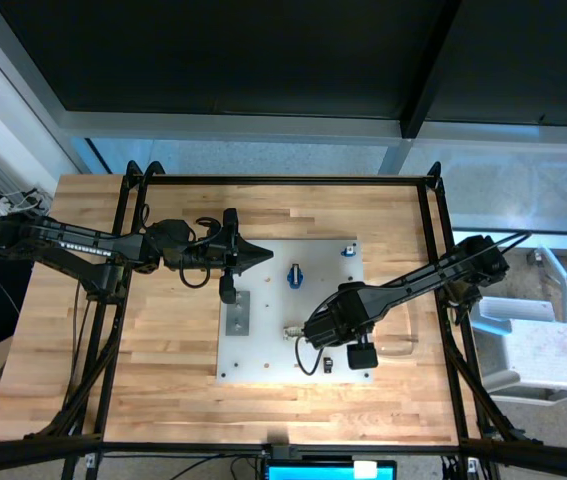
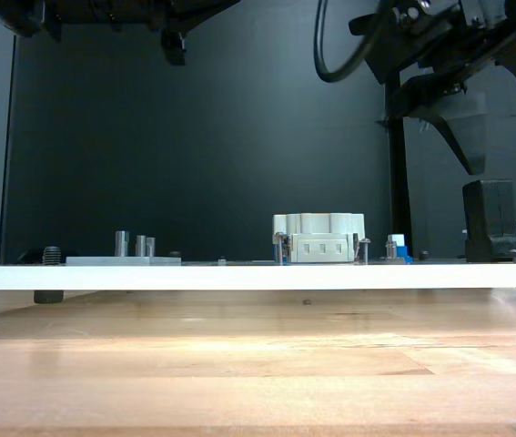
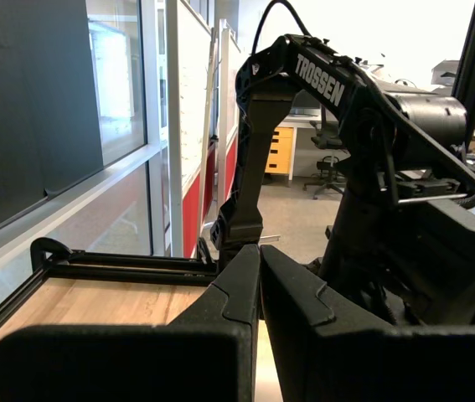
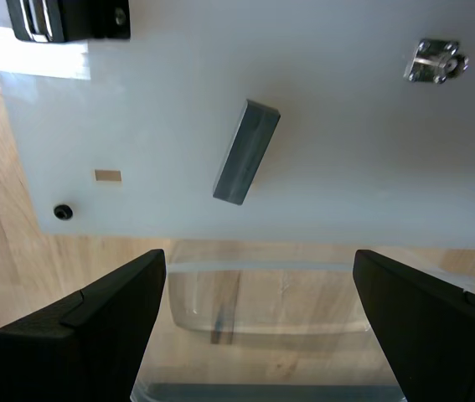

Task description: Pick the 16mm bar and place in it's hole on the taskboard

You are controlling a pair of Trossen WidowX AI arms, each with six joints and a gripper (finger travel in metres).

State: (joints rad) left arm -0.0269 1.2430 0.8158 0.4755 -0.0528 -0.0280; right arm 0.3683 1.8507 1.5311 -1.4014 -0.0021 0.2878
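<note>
Overhead, left pincer, right pincer, bar loose

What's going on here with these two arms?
The right pincer hangs open above the white task board, facing a grey bar that lies flat and free on it, in no hole. The left pincer is shut and empty, raised over the board's far left corner.

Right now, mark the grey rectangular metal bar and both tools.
Grey rectangular metal bar (image 4: 245,152), right wrist view: top, free on white board (image 4: 363,126).
Left tool (image 1: 263,253), high view: shut tips, over board.
Right tool (image 4: 259,255), right wrist view: open gap, over board.
</note>
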